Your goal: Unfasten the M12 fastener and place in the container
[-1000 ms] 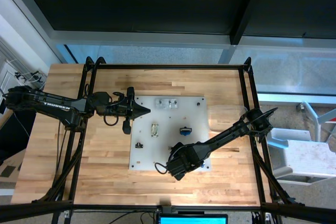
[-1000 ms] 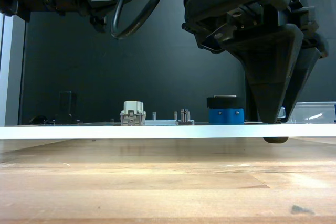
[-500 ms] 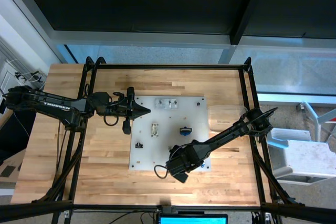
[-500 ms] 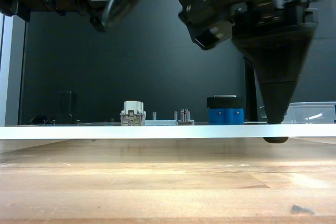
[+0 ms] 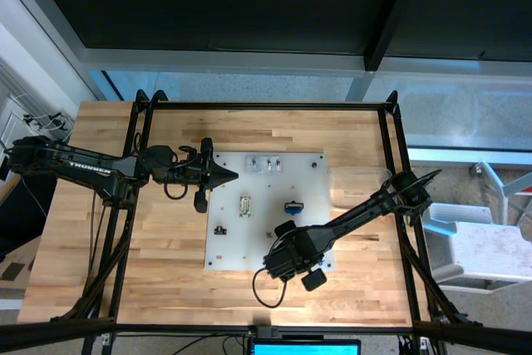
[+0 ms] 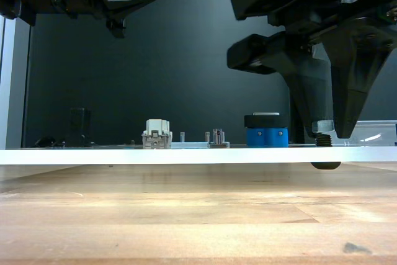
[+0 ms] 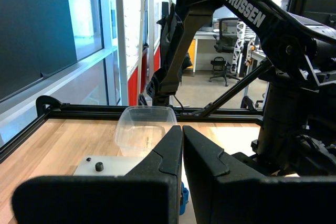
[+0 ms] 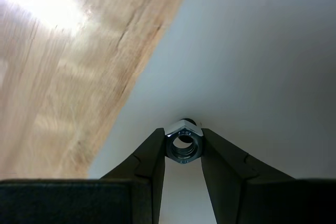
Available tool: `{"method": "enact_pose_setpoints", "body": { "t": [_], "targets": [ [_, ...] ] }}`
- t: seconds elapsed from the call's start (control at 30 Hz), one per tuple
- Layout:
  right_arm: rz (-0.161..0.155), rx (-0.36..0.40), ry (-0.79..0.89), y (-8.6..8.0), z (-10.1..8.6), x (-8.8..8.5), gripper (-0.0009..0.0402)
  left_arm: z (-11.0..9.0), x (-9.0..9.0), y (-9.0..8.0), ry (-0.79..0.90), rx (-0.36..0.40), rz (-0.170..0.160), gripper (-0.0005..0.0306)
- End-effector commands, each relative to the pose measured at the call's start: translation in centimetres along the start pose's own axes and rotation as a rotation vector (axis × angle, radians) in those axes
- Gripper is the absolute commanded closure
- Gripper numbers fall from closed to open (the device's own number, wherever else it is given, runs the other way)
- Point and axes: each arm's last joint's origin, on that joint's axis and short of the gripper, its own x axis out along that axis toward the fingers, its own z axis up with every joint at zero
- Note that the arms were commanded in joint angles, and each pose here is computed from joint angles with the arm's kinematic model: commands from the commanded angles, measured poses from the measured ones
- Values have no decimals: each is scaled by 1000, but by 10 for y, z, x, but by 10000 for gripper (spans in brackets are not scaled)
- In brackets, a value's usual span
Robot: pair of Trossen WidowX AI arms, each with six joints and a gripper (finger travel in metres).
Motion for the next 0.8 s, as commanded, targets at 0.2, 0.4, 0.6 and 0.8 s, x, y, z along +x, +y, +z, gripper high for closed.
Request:
{"method": "enact_pose_setpoints", "body": {
  "t": [0.2, 0.4, 0.6, 0.8],
  "targets": [
    [-3, -14, -36, 0, -2, -15, 393, 0, 0, 0, 0, 0, 0, 300],
    [-8, 58, -71, -6, -14, -39, 393, 0, 0, 0, 0, 0, 0, 300],
    [-13, 102, -86, -12, -41, -50, 393, 0, 0, 0, 0, 0, 0, 300],
    [-21, 180, -97, -27, -69, -60, 393, 0, 0, 0, 0, 0, 0, 300]
  ]
}}
